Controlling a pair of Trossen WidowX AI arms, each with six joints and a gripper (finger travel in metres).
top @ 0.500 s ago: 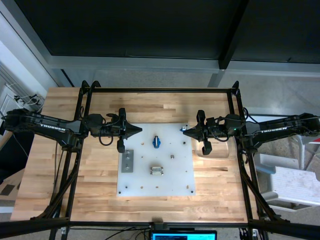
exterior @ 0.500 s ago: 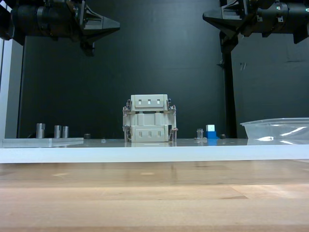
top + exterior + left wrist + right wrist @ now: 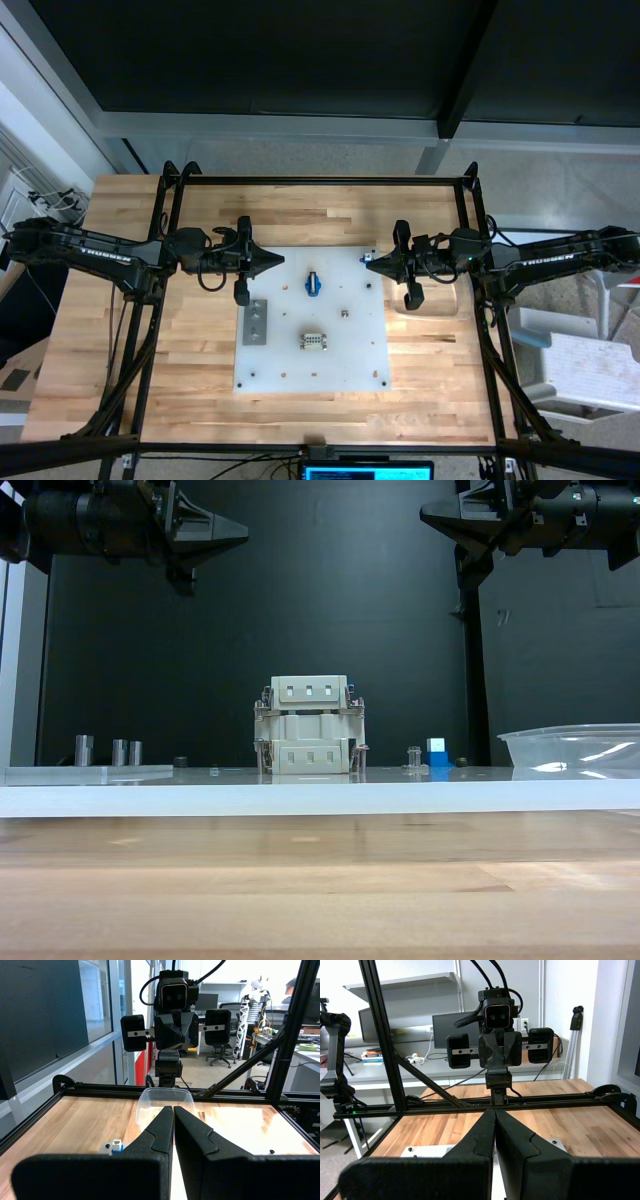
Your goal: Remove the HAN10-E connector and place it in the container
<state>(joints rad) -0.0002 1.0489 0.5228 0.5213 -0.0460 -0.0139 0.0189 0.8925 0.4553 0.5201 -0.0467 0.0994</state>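
We find nothing moved since the earlier frame: both arms, the board and every part on it sit just as they did. The left end effector (image 3: 280, 262) hangs over the upper left edge of the white board (image 3: 355, 350), and the right end effector (image 3: 369, 263) over its upper right edge. They point at each other, and the low view shows both high above the parts. The wrist views show each pair of fingers pressed together, with nothing between them. The HAN10-E connector (image 3: 314, 342) stands on the board at lower centre, below the blue clip (image 3: 313, 284) and to the right of the grey bar (image 3: 257, 322). From either end effector it lies toward the bottom of the frame and well beneath. It sits close to midway between the two, so we judge neither arm clearly nearer. Its long axis runs left to right across the frame, along the line joining the arms. The container (image 3: 445, 302) rests on the tabletop (image 3: 190, 370) just off the board's right edge, partly under the right arm, which we think favours that arm. Either set of fingers would have to open first.
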